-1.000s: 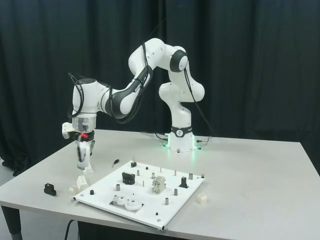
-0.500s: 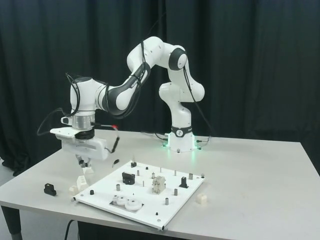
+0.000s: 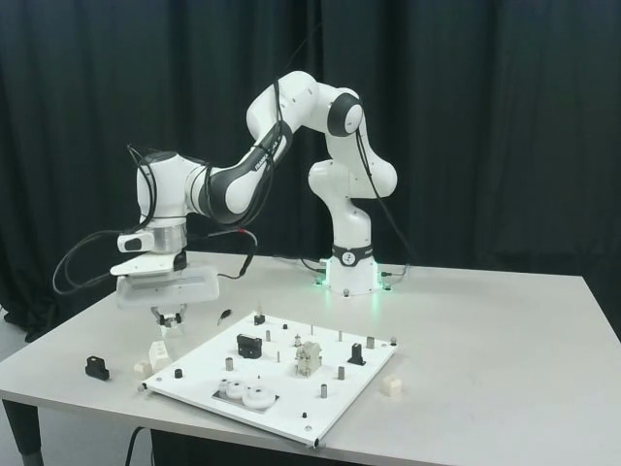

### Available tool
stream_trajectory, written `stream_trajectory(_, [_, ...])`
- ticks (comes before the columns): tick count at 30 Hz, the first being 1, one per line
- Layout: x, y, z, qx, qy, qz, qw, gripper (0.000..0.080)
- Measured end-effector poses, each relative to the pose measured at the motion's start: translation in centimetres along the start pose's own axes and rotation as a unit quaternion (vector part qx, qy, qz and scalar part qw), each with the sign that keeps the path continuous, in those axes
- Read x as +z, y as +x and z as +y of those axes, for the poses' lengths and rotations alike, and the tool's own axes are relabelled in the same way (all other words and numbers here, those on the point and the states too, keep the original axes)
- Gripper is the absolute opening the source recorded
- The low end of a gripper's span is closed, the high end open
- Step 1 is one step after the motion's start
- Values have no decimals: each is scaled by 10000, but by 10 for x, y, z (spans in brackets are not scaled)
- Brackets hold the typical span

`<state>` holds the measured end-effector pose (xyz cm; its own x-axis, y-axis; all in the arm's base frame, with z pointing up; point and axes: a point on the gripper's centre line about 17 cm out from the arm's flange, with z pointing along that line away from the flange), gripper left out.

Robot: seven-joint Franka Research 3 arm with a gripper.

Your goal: Insert bolt 4.

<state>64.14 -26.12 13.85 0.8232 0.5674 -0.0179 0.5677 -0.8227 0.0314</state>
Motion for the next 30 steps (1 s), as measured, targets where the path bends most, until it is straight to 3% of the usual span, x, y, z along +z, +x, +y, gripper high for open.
stream_trajectory(6, [4, 4, -7, -882, 83, 91, 9960, 226])
stream_trajectory(12, [8, 5, -10, -1515, 128, 165, 9882, 226])
stream_trajectory(20, [14, 6, -10, -1862, 123, 186, 9823, 226])
stream_trajectory(30, [27, 6, -5, -2029, 46, 137, 9791, 226])
